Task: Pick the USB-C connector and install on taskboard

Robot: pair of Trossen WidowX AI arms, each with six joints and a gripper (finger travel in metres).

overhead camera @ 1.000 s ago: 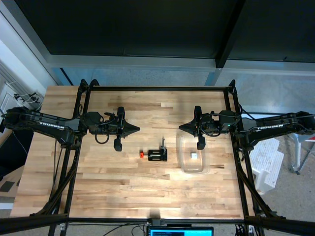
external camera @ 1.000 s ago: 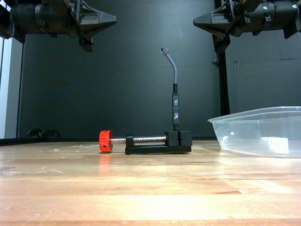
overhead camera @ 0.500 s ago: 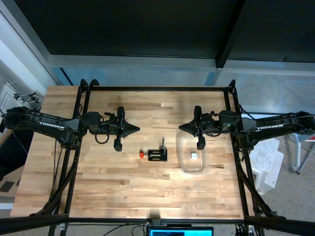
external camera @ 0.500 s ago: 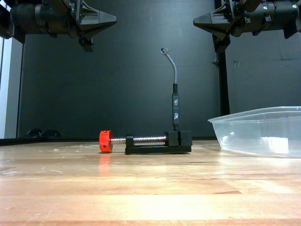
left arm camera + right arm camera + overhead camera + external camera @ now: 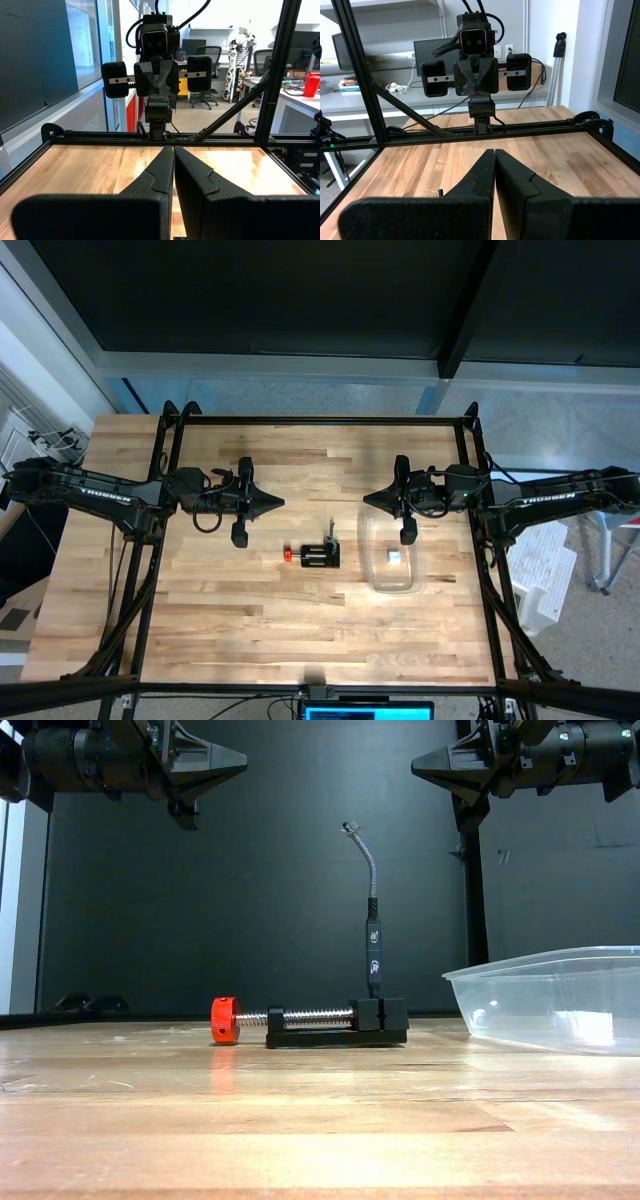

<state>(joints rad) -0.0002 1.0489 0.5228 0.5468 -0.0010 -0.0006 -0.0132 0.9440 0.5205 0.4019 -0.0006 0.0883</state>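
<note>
The taskboard point(image 5: 312, 556) is a small black block with a red-orange knob point(image 5: 224, 1020), lying mid-table. The USB-C connector point(image 5: 373, 948) stands upright in the block's right end, its braided cable curving up and left; from above it appears as a thin stub point(image 5: 330, 534). My left gripper point(image 5: 282, 503) hovers high, up-left of the block, shut with nothing in it point(image 5: 173, 150). My right gripper point(image 5: 365, 501) hovers high, up-right of the block, also shut with nothing in it point(image 5: 495, 152). The two tips point(image 5: 245, 762) point(image 5: 413, 764) point at each other.
A clear plastic tray point(image 5: 376, 580) sits right of the taskboard, under the right arm, with a small white piece point(image 5: 394, 556) inside; its wall point(image 5: 540, 990) shows at table height. A black frame rail point(image 5: 320, 420) borders the table's far side.
</note>
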